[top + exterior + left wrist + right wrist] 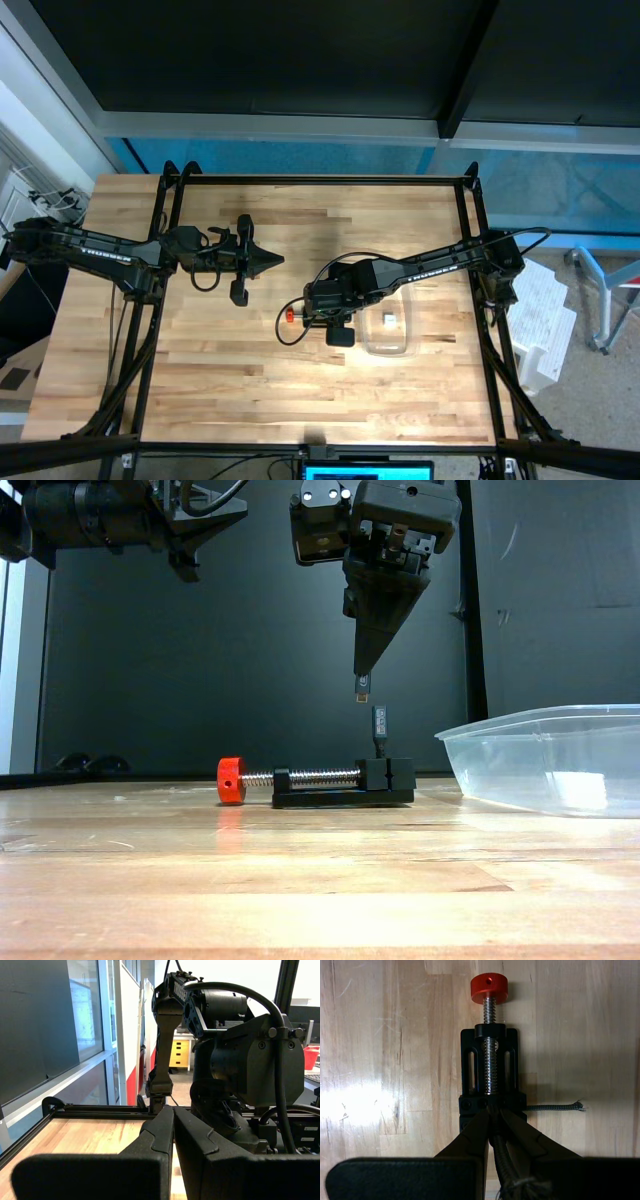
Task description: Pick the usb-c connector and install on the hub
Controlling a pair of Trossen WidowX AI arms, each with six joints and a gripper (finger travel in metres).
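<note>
Right gripper (362, 672) points straight down in the upper centre of the low view, its fingers (372, 630) pinched on the usb-c connector (362, 691), whose metal tip sticks out below the fingertips, vertical, plug end down; the connector is held in the air, clear of its seat, with a gap of dark background between it and the hub (380, 727), and in this view it hangs just left of and above the hub's top; the hub stands upright, clamped in the right end of a small black vise (345, 783) on the table (300, 880), centre of the frame; the vise screw ends in a red knob (231, 780) at its left end; in the right wrist view the right gripper (492, 1110) sits over the vise (489, 1067) jaw end, a braided cable (502, 1157) runs up between the fingers, the connector itself is hidden there, and a second braided cable end (555, 1107) lies on the wood out to the side of the vise, red knob (489, 987) at the far end; clear plastic container (545, 722) sits just beside the vise at the right of the low view, in the high view just right of centre (404, 300) with a small white item (389, 319) inside, can't tell what it is; left gripper (272, 261) is up off the table, left of centre in the high view, well apart from the vise, aimed toward the right arm; left wrist view shows the left gripper (173, 1112) fingers pressed together with nothing between them
</note>
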